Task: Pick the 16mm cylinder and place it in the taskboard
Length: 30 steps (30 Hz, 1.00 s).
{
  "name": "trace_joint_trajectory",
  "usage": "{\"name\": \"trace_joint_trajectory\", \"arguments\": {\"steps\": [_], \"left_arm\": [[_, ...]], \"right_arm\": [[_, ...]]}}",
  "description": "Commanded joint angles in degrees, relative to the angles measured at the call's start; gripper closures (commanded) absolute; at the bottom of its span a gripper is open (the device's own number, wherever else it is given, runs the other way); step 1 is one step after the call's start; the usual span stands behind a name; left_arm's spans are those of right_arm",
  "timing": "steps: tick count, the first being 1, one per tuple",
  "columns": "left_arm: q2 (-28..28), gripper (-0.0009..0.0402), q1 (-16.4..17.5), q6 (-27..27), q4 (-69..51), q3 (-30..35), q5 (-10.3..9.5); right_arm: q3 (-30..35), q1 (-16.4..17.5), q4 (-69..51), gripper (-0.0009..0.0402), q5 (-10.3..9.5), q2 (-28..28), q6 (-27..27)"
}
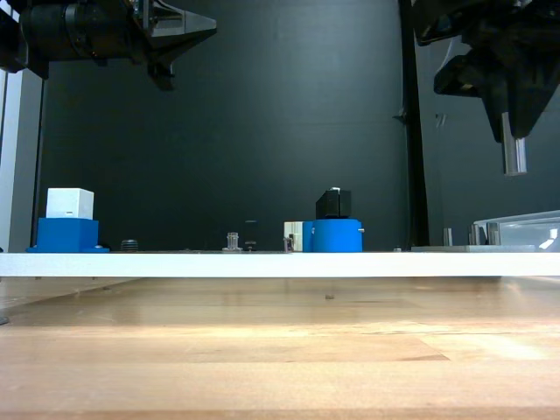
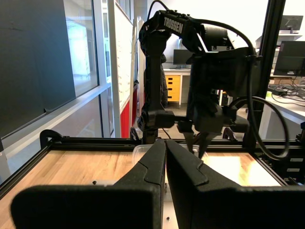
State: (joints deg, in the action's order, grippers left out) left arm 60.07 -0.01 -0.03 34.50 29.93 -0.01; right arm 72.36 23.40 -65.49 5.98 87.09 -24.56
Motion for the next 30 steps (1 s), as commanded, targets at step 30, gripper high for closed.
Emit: {"name": "trace_joint_trajectory", "arguments": {"steps": [30], "left_arm": [[0.02, 0.0393, 0.00, -0.02, 0.02, 0.02, 0.02]], "right_arm": [[9.03, -3.15, 6.49, 0.0365, -0.39, 13.68, 1.90]]}}
